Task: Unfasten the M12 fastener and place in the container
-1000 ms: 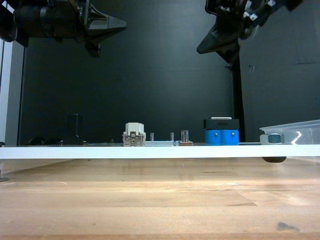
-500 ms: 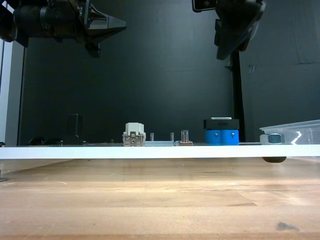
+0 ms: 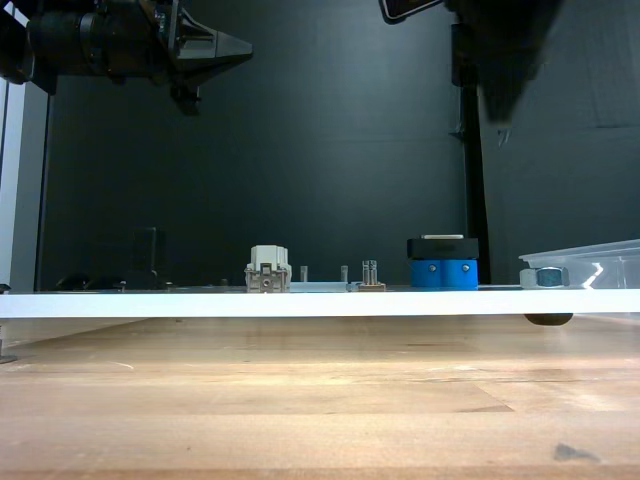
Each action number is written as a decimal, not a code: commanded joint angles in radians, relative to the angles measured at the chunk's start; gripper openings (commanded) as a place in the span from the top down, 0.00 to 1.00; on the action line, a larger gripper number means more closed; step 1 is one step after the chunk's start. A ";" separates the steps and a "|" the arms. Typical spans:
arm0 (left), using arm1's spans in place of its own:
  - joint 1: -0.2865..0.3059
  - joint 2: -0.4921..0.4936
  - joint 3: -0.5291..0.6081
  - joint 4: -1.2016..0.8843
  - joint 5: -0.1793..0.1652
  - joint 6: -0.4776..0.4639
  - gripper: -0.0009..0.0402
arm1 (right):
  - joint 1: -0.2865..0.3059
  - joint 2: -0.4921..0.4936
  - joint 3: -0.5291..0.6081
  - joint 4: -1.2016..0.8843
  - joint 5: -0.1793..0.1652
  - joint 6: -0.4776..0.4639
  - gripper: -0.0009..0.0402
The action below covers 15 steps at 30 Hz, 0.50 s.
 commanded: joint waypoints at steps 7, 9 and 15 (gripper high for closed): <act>0.000 0.000 0.000 0.000 0.000 0.000 0.98 | 0.042 0.053 -0.002 0.008 0.002 0.011 0.82; 0.000 0.000 0.000 0.000 0.000 0.000 0.98 | 0.043 0.058 -0.002 0.009 0.002 0.010 0.74; 0.000 0.000 0.000 0.000 0.000 0.000 0.98 | 0.044 0.090 -0.008 0.012 0.003 0.010 0.50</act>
